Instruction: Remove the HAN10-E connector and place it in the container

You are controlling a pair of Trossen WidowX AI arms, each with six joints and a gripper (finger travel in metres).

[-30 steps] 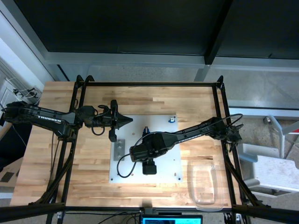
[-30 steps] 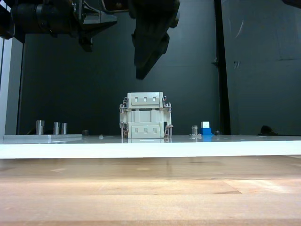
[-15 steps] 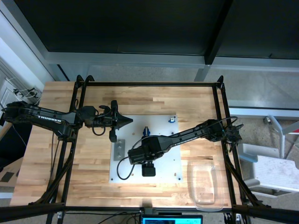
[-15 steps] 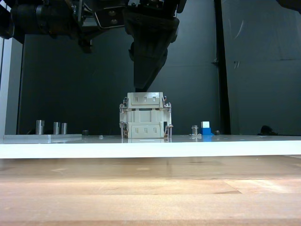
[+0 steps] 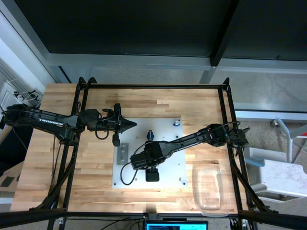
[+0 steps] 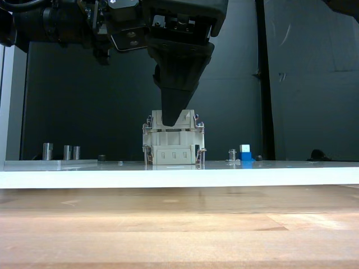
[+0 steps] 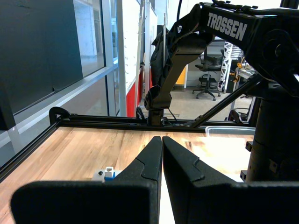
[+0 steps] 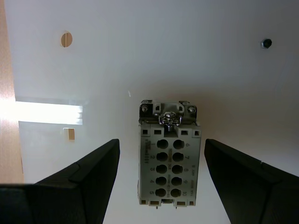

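Now one HAN10-E connector [image 8: 169, 163] sits between the two wide-spread fingers of the right gripper [image 8: 161, 142]; the left gripper [image 7: 161, 139], fingers closed together, hangs apart from it.

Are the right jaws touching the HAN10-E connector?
No: the right gripper straddles the HAN10-E connector, jaws open with gaps; the left gripper hangs shut over the board's far-left corner.
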